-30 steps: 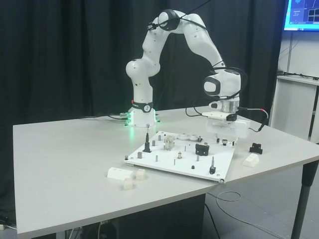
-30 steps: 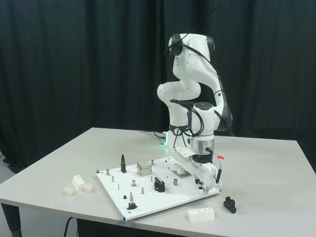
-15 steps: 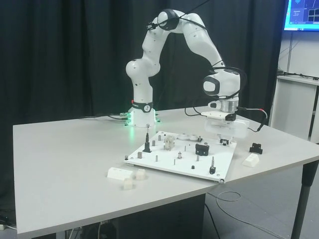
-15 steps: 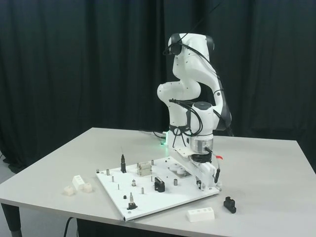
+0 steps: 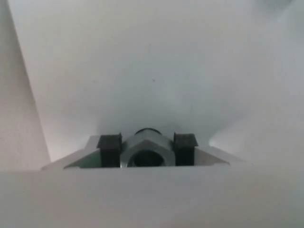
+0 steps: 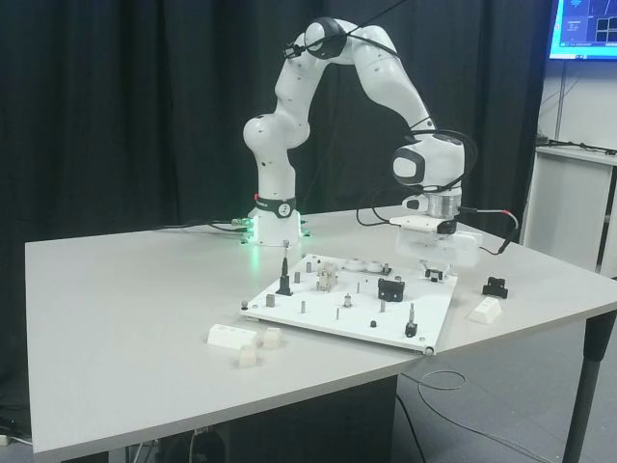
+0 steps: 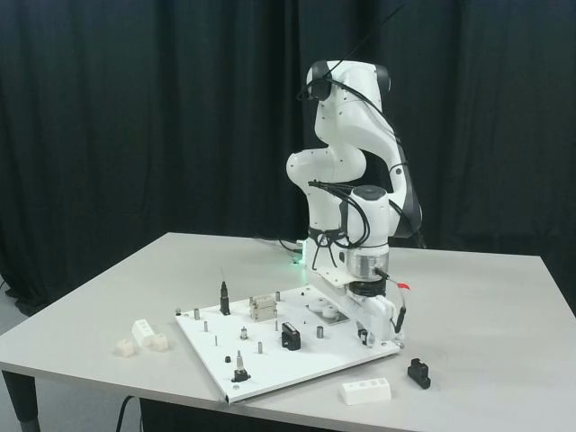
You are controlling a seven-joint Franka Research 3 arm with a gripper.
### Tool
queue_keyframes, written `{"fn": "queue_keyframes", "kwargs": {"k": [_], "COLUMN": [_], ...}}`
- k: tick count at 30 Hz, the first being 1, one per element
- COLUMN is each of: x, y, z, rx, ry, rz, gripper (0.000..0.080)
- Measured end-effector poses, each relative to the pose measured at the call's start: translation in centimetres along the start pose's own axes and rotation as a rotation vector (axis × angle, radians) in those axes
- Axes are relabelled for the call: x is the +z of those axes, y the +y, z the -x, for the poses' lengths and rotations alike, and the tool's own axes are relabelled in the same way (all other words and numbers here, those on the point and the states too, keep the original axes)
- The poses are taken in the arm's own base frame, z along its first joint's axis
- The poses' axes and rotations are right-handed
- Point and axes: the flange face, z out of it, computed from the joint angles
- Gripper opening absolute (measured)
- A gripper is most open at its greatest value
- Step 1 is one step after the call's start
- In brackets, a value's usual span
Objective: Remove bolt 4.
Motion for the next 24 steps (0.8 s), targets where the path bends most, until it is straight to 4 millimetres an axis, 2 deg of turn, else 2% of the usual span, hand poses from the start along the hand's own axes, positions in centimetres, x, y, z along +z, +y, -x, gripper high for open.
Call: {"fn": "queue_keyframes", "kwargs": {"k": [24], "x": [-0.04], "y": [0.01], "z": [0.01], "rx": [-0.462], "ry": [-0.001], "rz": [-0.003], "gripper": [0.0232]}}
